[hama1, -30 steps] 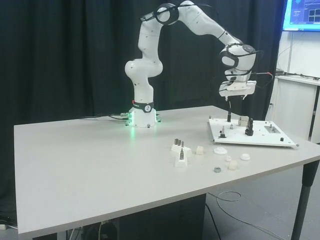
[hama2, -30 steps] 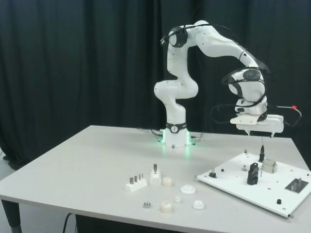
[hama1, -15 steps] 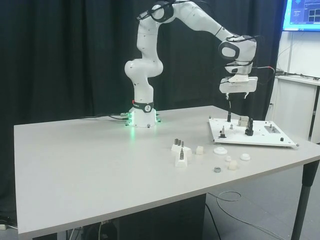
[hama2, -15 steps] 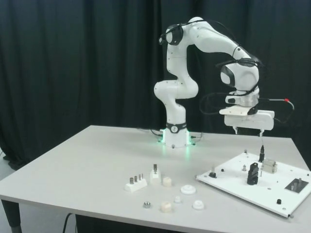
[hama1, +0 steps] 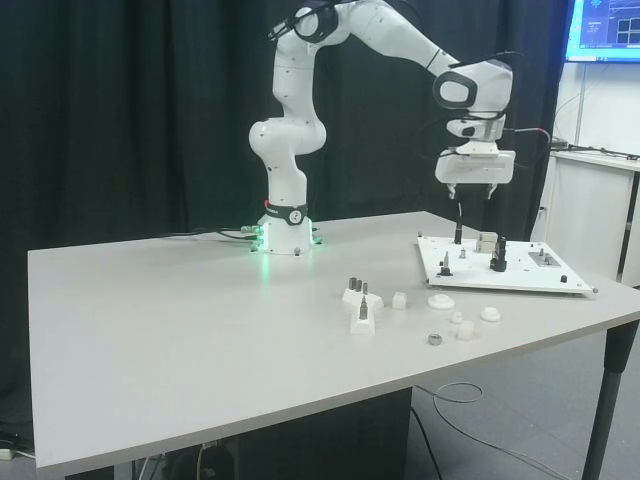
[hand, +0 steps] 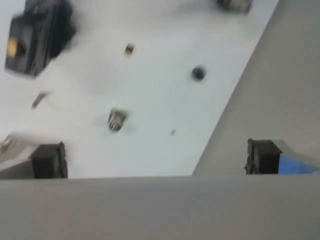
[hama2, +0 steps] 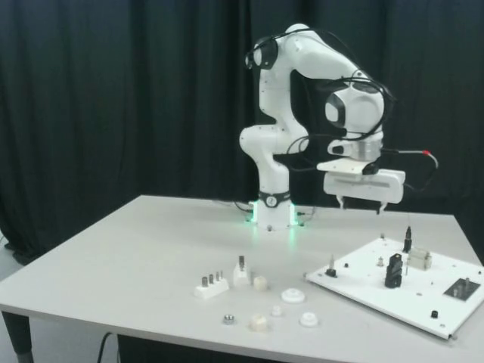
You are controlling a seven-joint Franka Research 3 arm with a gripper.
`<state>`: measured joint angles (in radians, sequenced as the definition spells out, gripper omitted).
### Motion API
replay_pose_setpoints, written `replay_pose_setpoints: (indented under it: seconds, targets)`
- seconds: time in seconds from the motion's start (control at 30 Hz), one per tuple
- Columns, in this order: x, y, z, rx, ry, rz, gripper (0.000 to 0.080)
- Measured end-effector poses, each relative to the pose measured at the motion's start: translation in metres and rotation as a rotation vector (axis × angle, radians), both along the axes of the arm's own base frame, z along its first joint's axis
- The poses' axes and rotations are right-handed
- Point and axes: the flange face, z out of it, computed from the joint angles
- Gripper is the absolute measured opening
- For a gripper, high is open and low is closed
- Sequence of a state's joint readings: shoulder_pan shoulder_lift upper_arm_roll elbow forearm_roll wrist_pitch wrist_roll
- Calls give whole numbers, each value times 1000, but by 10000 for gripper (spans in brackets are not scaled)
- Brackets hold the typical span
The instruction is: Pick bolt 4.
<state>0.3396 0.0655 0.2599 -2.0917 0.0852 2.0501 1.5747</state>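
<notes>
Bolt 4 point(hama2: 241, 262) upright in white holder point(hama2: 241, 275)

The white arm point(hama1: 300, 130) sits on its base point(hama1: 283, 232) with a green glow around the bottom, goes straight up, then bends at the shoulder and reaches out sideways and down from there. Relative to the base, the wrist point(hama2: 354, 113) ends up way out to the side and about level with the arm's middle joints. The gripper point(hama2: 361, 203) hangs off it pointing straight down, up in the air with nothing between its fingers point(hand: 49, 160), which are spread wide apart. Both black fingertip pads show in the wrist view.
</notes>
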Motion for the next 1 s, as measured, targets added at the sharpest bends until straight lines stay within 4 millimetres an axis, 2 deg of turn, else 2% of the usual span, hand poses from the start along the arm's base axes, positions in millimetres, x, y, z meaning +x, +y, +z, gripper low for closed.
replay_pose_setpoints:
  seconds: [0.5, 1.0]
  targets:
    - [60, -75, 5, -15, -66, 67, 800]
    - [121, -142, -12, -15, -112, 131, 800]
